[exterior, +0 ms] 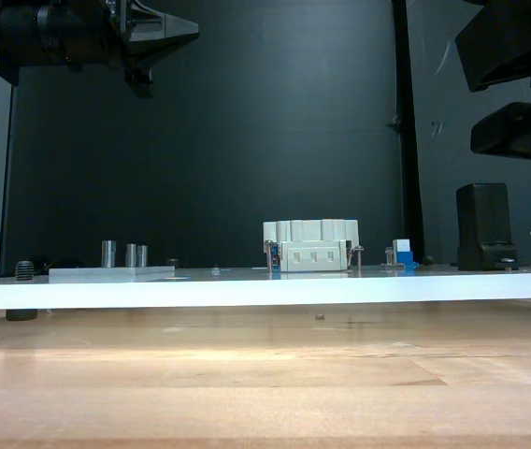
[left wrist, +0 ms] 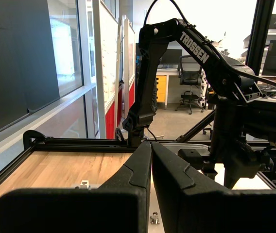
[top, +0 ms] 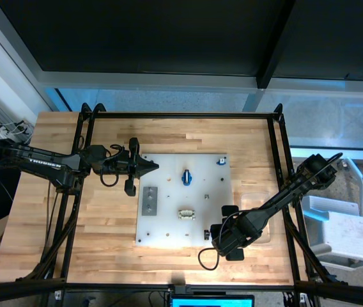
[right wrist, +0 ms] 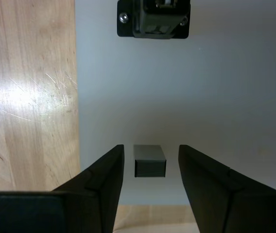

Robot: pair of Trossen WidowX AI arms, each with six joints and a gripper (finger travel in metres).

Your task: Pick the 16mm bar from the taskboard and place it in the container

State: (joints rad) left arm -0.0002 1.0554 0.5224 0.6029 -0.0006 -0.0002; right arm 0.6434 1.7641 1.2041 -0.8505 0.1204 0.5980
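Light butcher-block wooden desk is sitting inside a black metal frame. Dark panels are standing behind it. My left wrist camera is showing an office with tall windows and a chair.

White square plastic taskboard is lying mid-desk, carrying a blue knob, a flat grey block and a metal connector.

"TROSSEN" is showing in white along my left arm, and also on my right arm.

My left arm is stretching level from the left edge. My left claw is hanging high over the board's far-left corner, fingers pressed together, gripping nothing.

My right arm is bending inward from the right edge. My right claw is pointing straight down at the board's near-right corner, fingers spread wide.

The tiny grey 16mm bar is standing on the board between those fingers, touching neither. A small black fitting is sitting beyond it on the board.

The clear plastic container is resting just right of the board, partly under my right arm.
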